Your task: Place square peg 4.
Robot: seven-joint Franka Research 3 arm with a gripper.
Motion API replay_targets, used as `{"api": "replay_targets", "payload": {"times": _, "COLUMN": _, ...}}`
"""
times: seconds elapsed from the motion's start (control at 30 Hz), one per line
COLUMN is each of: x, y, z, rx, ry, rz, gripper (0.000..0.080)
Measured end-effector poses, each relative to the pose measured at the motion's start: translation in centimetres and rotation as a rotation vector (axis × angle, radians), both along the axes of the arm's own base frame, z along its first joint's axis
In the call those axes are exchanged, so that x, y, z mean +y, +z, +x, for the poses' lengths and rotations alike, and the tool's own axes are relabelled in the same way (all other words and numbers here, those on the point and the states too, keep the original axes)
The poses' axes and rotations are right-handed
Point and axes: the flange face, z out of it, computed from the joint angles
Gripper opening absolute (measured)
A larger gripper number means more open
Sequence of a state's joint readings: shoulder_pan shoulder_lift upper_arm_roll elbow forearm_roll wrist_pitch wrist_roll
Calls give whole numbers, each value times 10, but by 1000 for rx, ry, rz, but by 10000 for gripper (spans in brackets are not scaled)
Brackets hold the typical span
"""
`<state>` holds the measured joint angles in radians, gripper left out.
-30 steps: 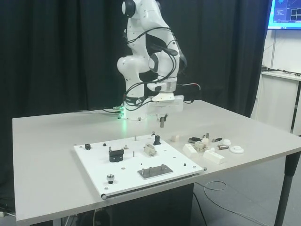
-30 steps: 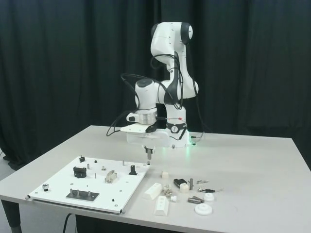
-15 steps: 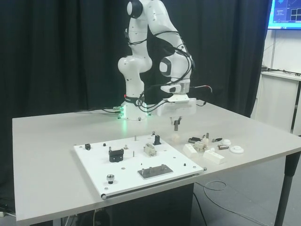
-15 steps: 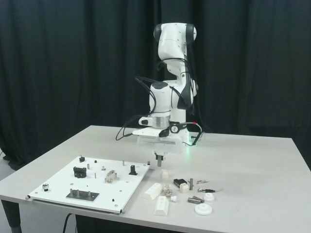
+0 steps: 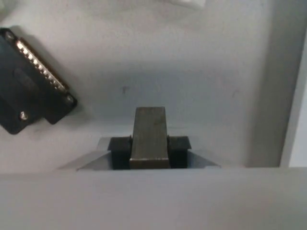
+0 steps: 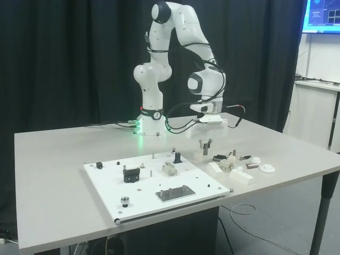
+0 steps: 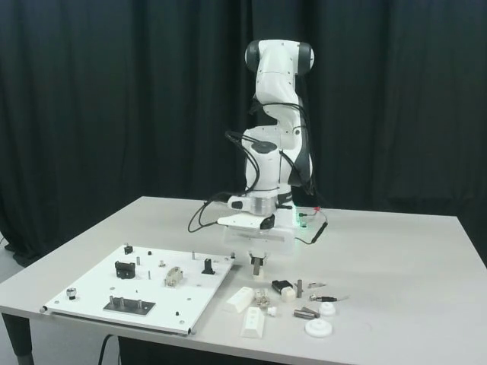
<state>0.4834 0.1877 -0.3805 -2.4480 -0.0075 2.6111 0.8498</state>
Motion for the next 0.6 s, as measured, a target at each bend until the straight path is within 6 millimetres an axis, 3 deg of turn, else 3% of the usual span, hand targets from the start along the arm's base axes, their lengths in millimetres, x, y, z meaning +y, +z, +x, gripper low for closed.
{"api": "replay_targets", "payload": {"times": 0.6, "x": 11, "y": -19, "z": 3, "rx": 22, "ry": 6, "rz": -5, "gripper": 154}}
